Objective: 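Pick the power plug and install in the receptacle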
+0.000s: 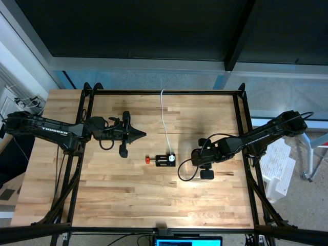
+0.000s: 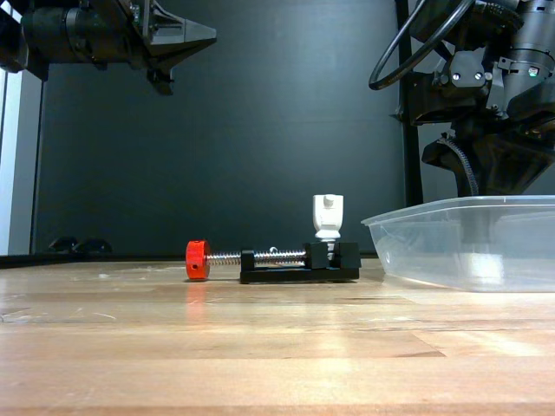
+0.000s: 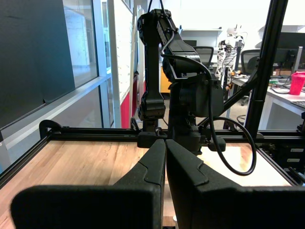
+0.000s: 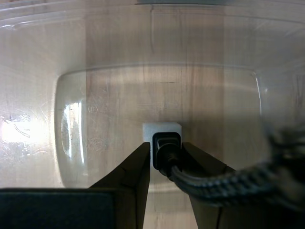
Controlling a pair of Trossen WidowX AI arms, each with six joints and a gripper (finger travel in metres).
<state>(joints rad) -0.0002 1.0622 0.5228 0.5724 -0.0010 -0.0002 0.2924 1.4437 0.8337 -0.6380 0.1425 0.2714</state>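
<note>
the right gripper [image 4: 166,144] stands down inside the tray [image 2: 416,250]. its fingers [image 4: 136,169] are set narrow with the plug [image 4: 166,150] between them, seemingly touching both its flanks. the plug's braided cord [image 4: 214,185] trails off past one finger. just beyond the tips a pale block [image 4: 162,128] lies against the plug. for a good pick, i judge the grip should be firm and square before a straight lift, so the plug neither twists, drags the block along, nor snags its cord on the tray wall. farther off, well apart from those fingers, the receptacle [image 2: 328,215] stands upright in the vise [image 2: 299,263], unfilled. farthest, the left gripper [image 3: 165,145] hangs high over the table, fingers pressed together on nothing.
</note>
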